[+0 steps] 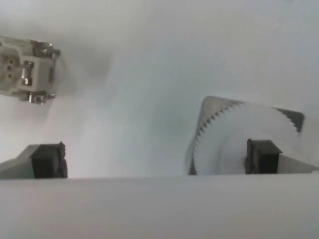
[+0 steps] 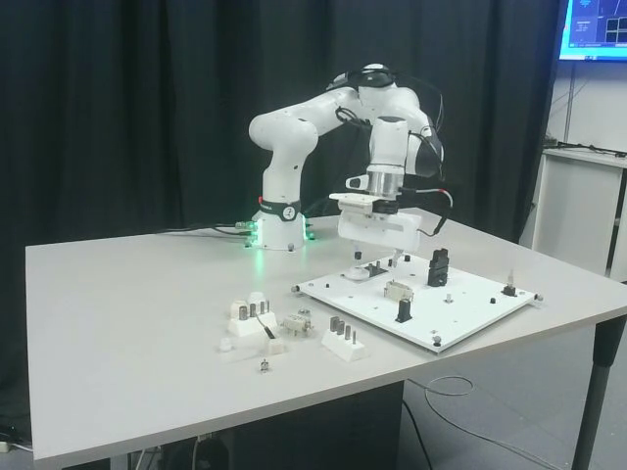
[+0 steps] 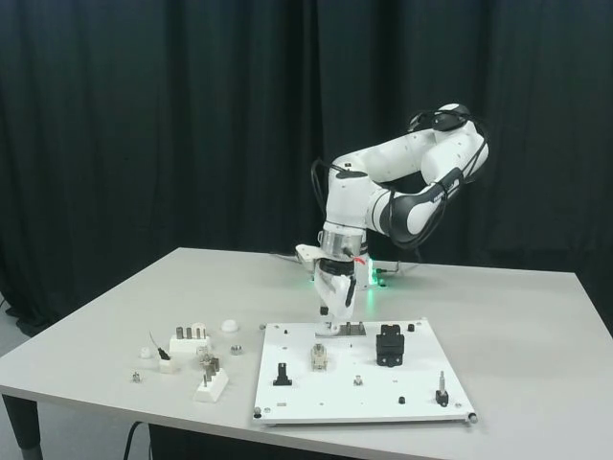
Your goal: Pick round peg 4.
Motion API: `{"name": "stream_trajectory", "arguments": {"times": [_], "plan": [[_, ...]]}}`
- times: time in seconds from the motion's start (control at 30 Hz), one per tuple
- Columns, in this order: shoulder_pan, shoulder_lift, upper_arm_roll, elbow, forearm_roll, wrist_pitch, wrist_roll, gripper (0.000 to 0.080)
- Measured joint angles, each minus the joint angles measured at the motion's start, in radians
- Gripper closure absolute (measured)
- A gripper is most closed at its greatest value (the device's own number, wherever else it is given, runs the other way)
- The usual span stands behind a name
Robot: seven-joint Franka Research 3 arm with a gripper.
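hand (image 1: 154, 159) spread wide, grasping nothing, above white board (image 2: 460, 311) beside white gear (image 1: 244, 144) | round pegs in white holder (image 2: 345, 340) on grey tabletop (image 2: 118, 313), well apart from hand | peg 4 indistinguishable

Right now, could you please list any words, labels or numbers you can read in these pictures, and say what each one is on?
None can be read.
The screen at the edge of the first room view shows marks too small to read.
The white arm, white board and small parts show no legible text.
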Motion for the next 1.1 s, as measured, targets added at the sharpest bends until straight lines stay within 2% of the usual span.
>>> {"name": "stream_trajectory", "arguments": {"times": [0.23,0.43,0.63,1.1], "plan": [[0.017,0.000,-0.066,0.000,-0.063,-0.053,0.000,0.0003],[0.023,0.000,-0.103,0.000,-0.104,-0.082,-0.001,0.0003],[0.027,0.000,-0.121,0.000,-0.120,-0.086,-0.028,0.0003],[0.032,0.000,-0.142,0.000,-0.125,-0.086,-0.114,0.0003]]}}
